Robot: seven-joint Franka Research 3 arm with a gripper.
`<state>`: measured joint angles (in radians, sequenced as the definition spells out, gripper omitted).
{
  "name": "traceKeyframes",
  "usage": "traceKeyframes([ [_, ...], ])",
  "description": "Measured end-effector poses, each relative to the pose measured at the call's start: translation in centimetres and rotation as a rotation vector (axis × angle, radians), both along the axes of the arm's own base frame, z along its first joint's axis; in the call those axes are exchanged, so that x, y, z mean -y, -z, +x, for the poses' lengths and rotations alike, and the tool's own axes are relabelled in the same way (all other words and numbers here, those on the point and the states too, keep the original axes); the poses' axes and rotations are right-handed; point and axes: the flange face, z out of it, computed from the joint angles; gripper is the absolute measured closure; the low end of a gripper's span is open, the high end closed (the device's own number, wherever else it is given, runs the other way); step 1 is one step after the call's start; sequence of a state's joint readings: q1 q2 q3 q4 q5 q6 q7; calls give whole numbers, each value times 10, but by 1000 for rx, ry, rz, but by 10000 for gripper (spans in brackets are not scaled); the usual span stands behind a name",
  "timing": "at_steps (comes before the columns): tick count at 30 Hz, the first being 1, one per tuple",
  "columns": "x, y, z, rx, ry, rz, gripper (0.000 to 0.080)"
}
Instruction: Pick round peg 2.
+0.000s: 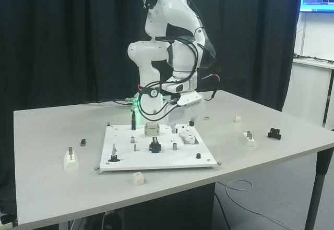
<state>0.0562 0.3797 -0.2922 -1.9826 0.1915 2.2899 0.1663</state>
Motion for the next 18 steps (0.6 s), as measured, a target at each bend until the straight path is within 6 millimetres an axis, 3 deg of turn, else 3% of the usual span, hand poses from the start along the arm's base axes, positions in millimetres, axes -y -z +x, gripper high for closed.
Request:
traceKeyframes([
  [18, -9, -8, 2, 8, -9, 3, 3],
])
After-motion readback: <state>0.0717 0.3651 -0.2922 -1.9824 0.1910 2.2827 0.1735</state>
